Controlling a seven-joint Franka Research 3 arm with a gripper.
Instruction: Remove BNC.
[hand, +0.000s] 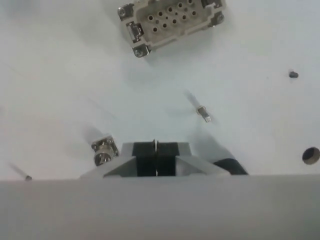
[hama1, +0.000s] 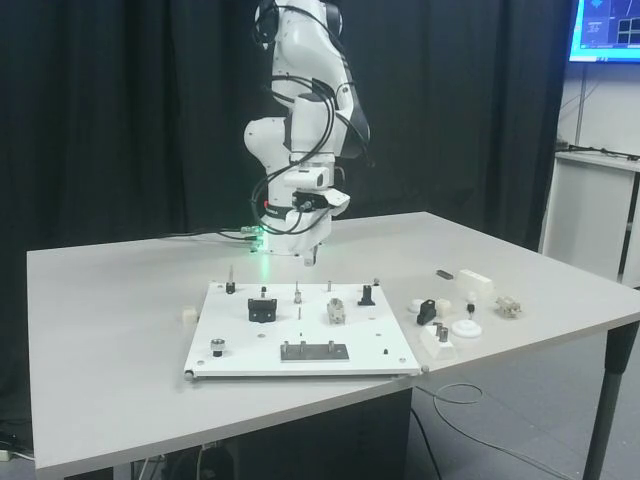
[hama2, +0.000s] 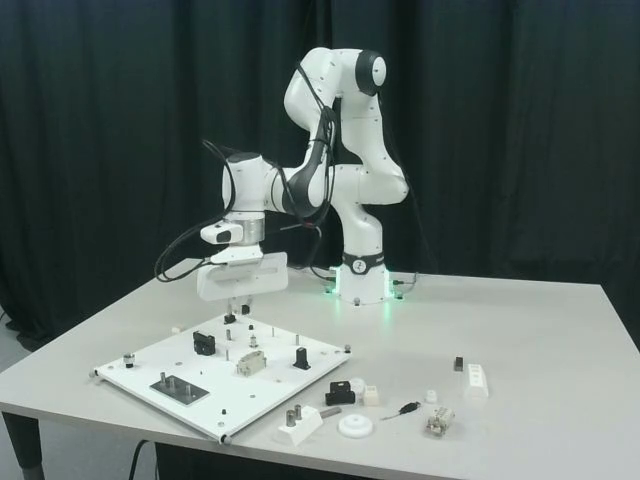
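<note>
The white arm (hama2: 330, 180) hangs over the far part of the white board (hama1: 300, 335), and the gripper (hand: 156, 159) sits above the board with nothing between its fingers. In the wrist view the two black pads (hand: 146, 159) meet face to face, only a thin seam between them: pressed together, holding nothing.

The BNC connector (hand: 103, 151) stands upright on its square flange on the board, just beside the fingertips and not touching them. In the wrist view a bare strip of white board separates it from the finger.

Near it a thin metal pin (hand: 204, 113) sticks up from the board, and well apart lies the grey multi-pin connector (hand: 170, 22), its face showing rows of holes.

From the first room view the board lies near the table's (hama1: 100, 300) front edge, a black block (hama1: 262, 309) on it and a dark metal plate (hama1: 312, 351) at the board's front edge. Loose white and black parts (hama1: 445, 315) lie on the table beside the board's right edge.
</note>
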